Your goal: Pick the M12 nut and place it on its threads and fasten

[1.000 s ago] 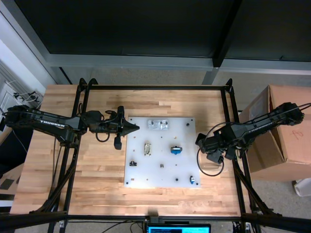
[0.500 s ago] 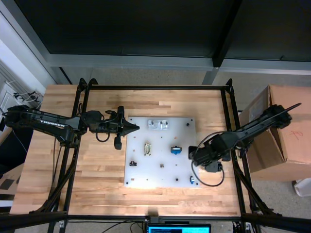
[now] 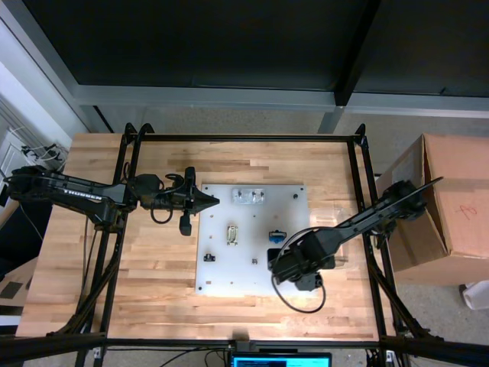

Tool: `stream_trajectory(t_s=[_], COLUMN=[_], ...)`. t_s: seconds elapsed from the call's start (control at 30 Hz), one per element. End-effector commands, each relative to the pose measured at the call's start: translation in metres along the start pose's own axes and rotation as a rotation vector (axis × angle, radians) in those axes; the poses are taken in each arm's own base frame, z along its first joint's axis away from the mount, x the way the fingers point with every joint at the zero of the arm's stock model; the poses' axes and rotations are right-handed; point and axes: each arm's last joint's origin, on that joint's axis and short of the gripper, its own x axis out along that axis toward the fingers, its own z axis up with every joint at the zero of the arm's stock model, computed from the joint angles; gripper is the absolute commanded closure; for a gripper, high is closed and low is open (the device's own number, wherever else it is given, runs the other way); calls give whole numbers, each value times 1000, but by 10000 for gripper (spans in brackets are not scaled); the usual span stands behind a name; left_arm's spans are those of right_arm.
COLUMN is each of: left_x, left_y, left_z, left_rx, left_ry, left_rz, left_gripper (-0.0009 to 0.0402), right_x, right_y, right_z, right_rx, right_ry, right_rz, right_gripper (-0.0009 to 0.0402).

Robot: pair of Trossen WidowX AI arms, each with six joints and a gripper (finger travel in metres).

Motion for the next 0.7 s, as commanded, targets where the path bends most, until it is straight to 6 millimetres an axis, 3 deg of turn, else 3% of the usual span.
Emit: stream_trajectory(t_s=[0.03,0.33,0.7], left_x=[0,0,0], left_y=[0,0,0], left_z=[0,0,0], left_rx=[0,0,0], left_ry=[-1,-1,-1], left_rz=[0,0,0], left_gripper=[393,393,393], right_x=[2,9,18], right_y=[-14,-43,-52], right_z=[8,27,41], right_rx=[0,-12,-33], right_ry=[-6,-13,-14], right_rz=[-9,-23,-22], right_gripper=[384,384,384])
